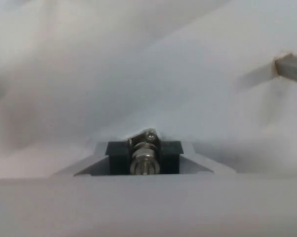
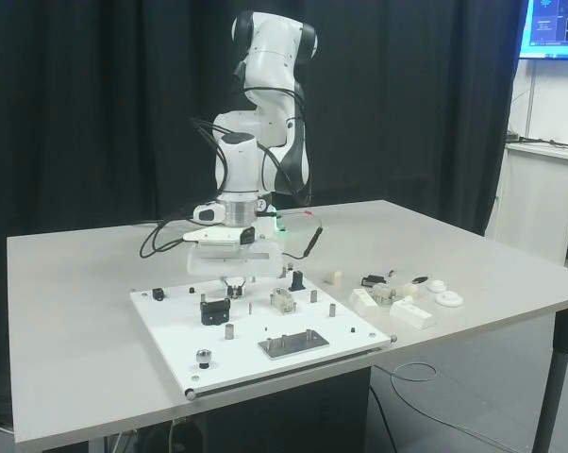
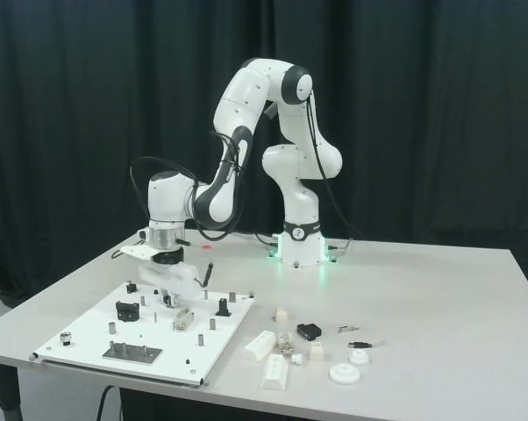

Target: Remove BNC.

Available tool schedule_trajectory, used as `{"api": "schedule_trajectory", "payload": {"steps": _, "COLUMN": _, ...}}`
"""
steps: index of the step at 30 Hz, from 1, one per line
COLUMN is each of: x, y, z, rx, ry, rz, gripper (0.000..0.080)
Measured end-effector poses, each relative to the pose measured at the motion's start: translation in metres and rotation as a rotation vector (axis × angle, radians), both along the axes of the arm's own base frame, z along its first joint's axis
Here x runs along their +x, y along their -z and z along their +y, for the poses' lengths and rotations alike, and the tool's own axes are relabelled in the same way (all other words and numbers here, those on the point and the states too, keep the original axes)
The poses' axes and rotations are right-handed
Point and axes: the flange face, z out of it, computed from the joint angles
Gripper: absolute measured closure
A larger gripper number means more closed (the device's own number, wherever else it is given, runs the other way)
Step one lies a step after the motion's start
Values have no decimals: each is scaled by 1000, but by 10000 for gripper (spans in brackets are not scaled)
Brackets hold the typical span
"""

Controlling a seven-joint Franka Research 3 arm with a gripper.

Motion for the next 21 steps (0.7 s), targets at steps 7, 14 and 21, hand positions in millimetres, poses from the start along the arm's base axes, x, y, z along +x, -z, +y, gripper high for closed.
{"api": "schedule_trajectory", "payload": {"steps": 7, "x": 0, "y": 0, "z": 0, "rx": -4, "ry": -108, "rz": 5, "gripper": 679}}
{"api": "schedule_trajectory", "payload": {"steps": 14, "x": 0, "y": 0, "z": 0, "rx": -10, "ry": -256, "rz": 10, "gripper": 680}}
{"api": "schedule_trajectory", "payload": {"steps": 21, "x": 0, "y": 0, "z": -1, "rx": -17, "ry": -395, "rz": 14, "gripper": 680}}
